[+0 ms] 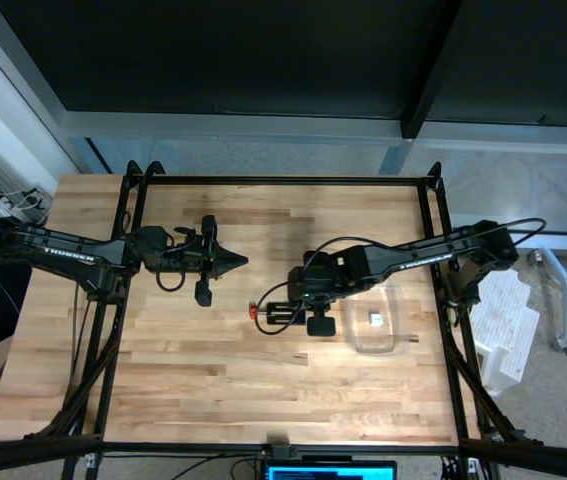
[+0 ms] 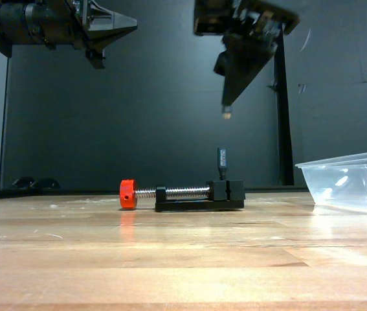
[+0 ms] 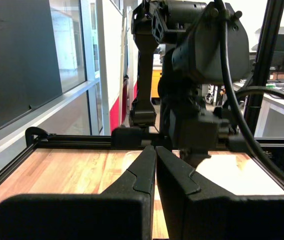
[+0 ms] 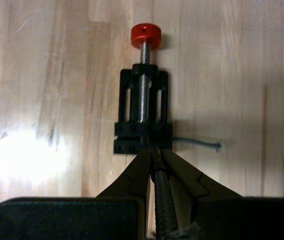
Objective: Remove the USB-C connector from taskboard and place in the container
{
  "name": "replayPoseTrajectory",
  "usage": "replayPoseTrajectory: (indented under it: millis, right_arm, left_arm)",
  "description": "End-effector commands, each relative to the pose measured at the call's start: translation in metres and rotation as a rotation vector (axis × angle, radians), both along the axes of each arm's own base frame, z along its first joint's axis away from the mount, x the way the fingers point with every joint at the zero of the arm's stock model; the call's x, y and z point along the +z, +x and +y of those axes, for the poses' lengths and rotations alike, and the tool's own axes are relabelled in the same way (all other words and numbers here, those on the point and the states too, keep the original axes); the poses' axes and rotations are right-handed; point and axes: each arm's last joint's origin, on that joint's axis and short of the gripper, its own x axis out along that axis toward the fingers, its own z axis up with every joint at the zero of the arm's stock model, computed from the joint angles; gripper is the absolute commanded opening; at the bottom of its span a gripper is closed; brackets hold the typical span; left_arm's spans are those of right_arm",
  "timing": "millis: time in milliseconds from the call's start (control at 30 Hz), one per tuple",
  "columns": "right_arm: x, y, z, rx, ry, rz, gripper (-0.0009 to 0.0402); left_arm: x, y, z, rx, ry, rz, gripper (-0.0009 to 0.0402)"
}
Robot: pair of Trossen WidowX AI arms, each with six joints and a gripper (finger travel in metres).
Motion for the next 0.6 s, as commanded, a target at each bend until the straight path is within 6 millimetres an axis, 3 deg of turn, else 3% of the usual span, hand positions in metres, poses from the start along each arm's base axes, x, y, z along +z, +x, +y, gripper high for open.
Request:
replayPoseTrajectory:
  millis: [33, 267, 600]
  right_arm:
    - [0.005, -0.02, 0.003, 0.004, 0.008, -0.005, 0.0]
    - [0.004, -0.07, 0.009, 0.002, 0.03, 0.0, 0.0]
    - [-0.01, -0.115, 0.006, -0.007, 0.04, 0.036, 0.0]
  left_arm:
    - [0.0, 0.0, 0.0, 0.0, 0.0, -0.001, 0.0]
    - [0.0, 0.0, 0.0, 0.0, 0.0, 0.0, 0.0]
    - [0.0, 0.0, 0.0, 0.0, 0.0, 0.0, 0.0]
